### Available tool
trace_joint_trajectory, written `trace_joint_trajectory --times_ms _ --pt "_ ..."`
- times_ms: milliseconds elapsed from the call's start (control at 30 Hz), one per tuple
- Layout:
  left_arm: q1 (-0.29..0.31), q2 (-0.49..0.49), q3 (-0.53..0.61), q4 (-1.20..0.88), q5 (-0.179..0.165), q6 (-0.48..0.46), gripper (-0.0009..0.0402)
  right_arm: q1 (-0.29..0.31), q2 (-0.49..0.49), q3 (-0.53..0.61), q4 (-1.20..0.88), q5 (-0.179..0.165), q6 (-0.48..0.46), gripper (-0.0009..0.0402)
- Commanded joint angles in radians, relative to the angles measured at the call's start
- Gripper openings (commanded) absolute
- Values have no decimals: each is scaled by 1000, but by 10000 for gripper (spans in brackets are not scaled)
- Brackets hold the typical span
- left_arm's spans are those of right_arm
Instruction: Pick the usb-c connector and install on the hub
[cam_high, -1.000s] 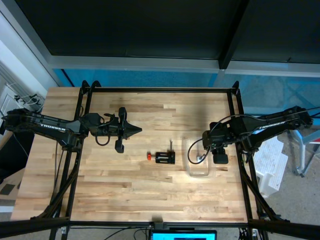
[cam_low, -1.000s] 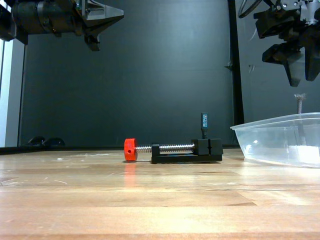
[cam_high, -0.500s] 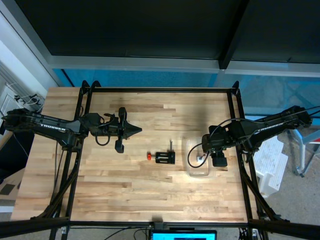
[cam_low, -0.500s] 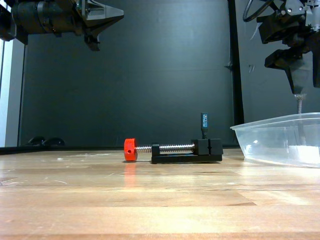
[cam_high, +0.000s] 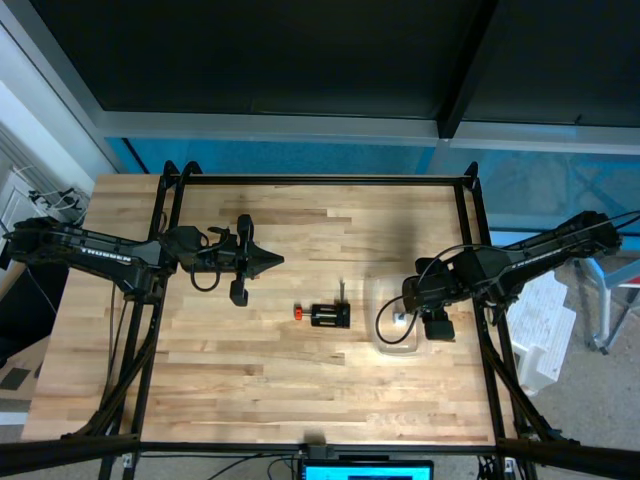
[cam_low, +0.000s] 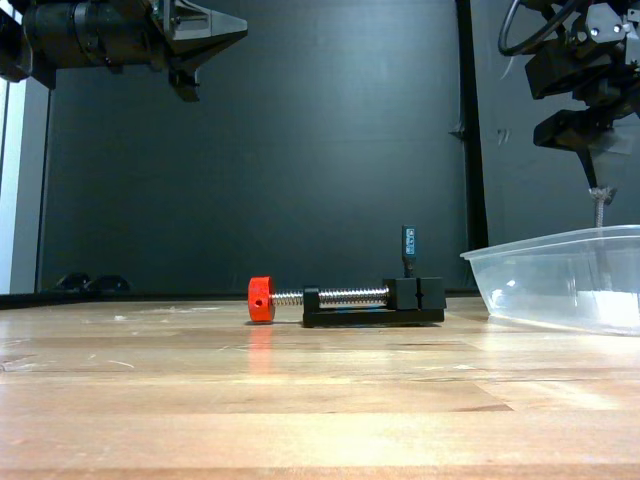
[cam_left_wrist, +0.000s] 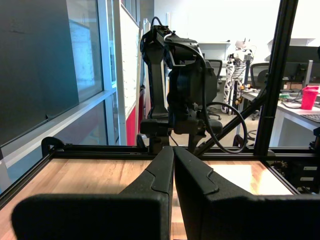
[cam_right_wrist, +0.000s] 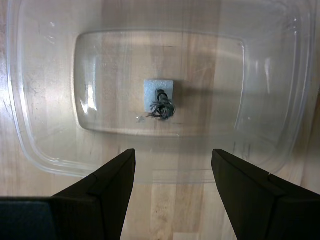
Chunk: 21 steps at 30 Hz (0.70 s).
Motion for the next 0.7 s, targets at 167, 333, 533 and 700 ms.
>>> trace_joint_trajectory --times_ms 167,333,533,700 --pt "0 0 0 0 0 0 0 7 34 0 16 1 13 213" --pt "0 0 0 0 0 0 0 15 37 -10 44 1 20 213" --pt "0 0 0 0 0 0 0 27 37 -53 77 1 39 213" --pt "0 0 0 0 0 0 0 44 37 -104 158 0 47 213"
